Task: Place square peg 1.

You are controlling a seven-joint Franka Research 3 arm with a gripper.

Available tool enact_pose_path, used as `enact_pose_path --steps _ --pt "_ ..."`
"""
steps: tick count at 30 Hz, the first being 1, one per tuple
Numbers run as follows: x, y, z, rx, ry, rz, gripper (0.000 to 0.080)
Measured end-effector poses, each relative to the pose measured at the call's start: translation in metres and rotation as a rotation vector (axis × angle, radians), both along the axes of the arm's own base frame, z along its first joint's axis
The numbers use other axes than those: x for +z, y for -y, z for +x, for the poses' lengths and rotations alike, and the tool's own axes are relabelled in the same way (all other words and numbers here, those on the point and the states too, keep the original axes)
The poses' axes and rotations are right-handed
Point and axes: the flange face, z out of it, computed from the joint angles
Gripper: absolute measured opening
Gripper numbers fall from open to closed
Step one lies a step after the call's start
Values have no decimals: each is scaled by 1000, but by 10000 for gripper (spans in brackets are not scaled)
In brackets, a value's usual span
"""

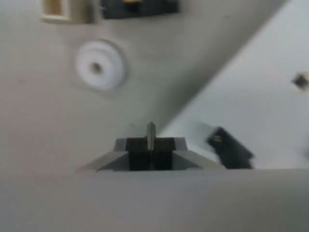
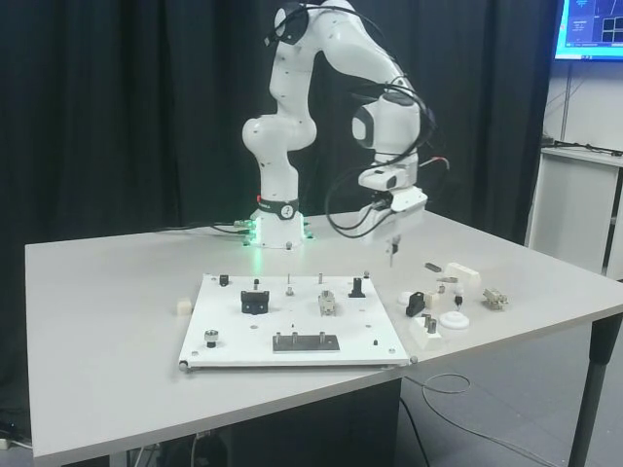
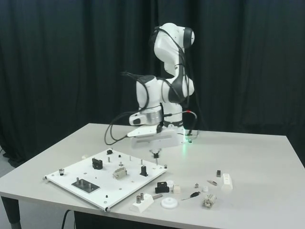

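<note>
A: Pincer [image 2: 391,255] is up in the air over the desk [image 2: 97,292], just off the white board [image 2: 292,336] edge!

B: And it's pinching the square peg [image 1: 151,137], a thin grey sliver pointing down between the fingers, white gear [image 1: 100,65] lying below.

The arm [image 2: 292,88] consists of white, rounded link housings with black joint seams. Black cables [image 2: 341,209] loop from the wrist section. The base [image 2: 275,232] carries a green light. The gripper [image 2: 391,249] body is white.
</note>
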Motion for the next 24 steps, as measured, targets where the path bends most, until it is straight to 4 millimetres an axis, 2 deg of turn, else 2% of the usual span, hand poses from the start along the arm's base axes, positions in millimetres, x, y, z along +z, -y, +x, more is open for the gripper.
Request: enact_pose_path --steps 11,24 --pt "-4 -55 -8 -12 -8 -9 22" --pt "-19 -106 -28 -20 -14 -22 22"
